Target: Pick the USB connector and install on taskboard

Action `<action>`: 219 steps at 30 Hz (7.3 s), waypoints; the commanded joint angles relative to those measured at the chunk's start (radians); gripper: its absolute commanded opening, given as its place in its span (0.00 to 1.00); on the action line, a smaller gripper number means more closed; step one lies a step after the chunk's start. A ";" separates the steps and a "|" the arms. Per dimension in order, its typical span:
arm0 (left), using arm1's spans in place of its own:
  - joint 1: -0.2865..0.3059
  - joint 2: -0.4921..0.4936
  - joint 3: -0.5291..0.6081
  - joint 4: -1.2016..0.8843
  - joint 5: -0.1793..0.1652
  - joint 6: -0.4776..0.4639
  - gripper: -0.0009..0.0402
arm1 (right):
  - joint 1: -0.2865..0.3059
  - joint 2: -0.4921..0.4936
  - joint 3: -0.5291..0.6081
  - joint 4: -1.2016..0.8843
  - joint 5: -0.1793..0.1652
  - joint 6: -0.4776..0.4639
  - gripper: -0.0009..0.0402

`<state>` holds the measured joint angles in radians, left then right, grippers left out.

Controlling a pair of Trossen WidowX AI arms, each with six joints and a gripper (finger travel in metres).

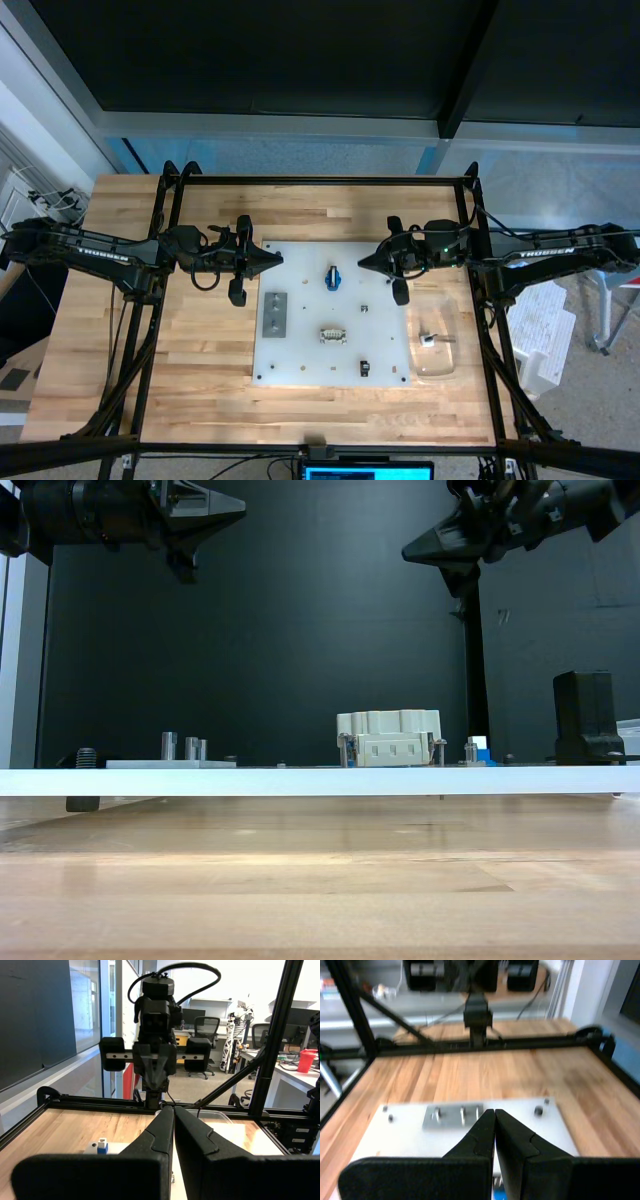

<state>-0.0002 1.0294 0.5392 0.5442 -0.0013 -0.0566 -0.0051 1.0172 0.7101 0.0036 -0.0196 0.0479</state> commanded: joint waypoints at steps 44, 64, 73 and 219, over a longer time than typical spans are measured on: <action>0.000 0.000 0.000 0.000 0.000 0.000 0.02 | 0.553 -0.260 0.169 -1.183 0.242 0.435 0.02; 0.000 0.000 0.000 0.000 0.000 0.000 0.02 | 0.874 0.009 0.141 -1.140 0.286 0.750 0.14; 0.000 0.000 0.000 0.000 0.000 0.000 0.02 | 0.875 0.050 0.092 -1.043 0.294 0.774 0.32; 0.000 0.000 0.000 0.000 0.000 0.000 0.02 | 0.746 0.095 0.156 -1.018 0.289 0.573 0.02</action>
<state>-0.0002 1.0290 0.5388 0.5442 -0.0013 -0.0566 0.7441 1.0992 0.8486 -1.0100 0.2691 0.6212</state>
